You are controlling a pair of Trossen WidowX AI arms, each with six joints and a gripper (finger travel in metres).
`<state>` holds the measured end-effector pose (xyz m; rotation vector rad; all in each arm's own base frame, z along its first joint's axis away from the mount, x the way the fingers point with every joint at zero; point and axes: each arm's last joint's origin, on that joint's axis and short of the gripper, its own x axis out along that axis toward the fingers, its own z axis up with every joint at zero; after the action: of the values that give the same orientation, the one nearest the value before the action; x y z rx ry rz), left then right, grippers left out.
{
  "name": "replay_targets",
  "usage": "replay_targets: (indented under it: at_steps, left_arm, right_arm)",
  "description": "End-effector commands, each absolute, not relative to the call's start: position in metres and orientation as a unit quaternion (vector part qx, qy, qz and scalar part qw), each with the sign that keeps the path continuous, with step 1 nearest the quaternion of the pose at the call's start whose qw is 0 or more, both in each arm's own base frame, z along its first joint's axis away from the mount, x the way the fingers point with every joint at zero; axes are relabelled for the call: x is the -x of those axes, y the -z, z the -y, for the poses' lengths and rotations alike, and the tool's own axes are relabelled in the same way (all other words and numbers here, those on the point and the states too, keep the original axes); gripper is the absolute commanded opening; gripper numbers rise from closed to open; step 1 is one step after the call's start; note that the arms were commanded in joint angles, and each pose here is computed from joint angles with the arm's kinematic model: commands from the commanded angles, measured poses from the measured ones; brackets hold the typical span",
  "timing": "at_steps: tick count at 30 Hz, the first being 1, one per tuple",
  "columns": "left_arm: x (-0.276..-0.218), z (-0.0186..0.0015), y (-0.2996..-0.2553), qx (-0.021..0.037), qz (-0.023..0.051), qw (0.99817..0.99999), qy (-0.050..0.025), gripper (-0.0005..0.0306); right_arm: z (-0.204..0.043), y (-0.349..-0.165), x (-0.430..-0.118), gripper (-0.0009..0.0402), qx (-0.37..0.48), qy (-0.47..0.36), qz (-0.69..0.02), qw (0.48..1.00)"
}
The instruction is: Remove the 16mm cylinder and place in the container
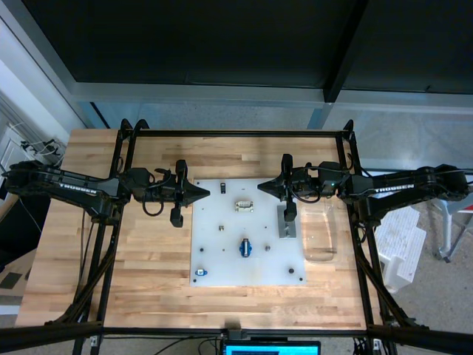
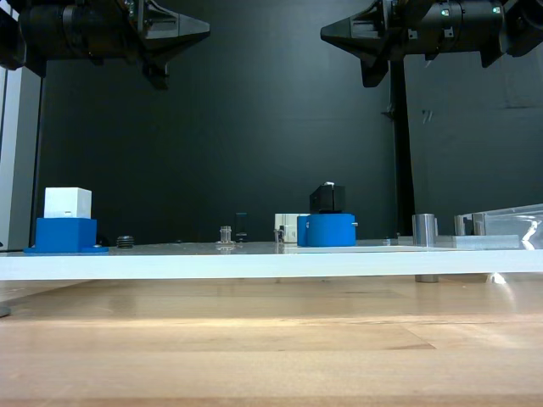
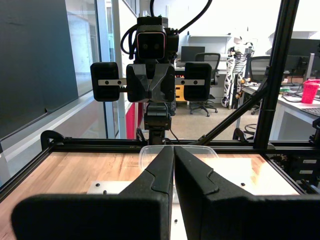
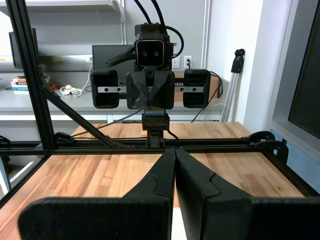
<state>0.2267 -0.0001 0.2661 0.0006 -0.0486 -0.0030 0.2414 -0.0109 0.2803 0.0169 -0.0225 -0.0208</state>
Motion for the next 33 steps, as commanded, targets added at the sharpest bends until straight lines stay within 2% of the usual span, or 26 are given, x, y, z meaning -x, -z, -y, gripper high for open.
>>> replay_targets:
  at_steps: [1,31,33]
  left_arm:
    - [-0.2267,0.0001,-0.2661,-0.0003,0.0243,0.9997,0.0015,0.0]
    - [-0.2267,0.0001,-0.2661,-0.0003,0.0243,0.9997,0.0015,0.0]
    - [-0.2267,0.0001,-0.2661,-0.0003,0.0243,0.9997,0.0017,0.0]
  right_arm:
    - [0.0108,-0.2805,-0.2415,0.0,-0.008,0.01,0.011,1.0]
    - [0.0106,-0.28,-0.2416,0.0,-0.009,0.01,0.007,1.0]
    - [0.01,-0.2809,-0.2423,0.0,-0.028,0.007,-0.005,1.0]
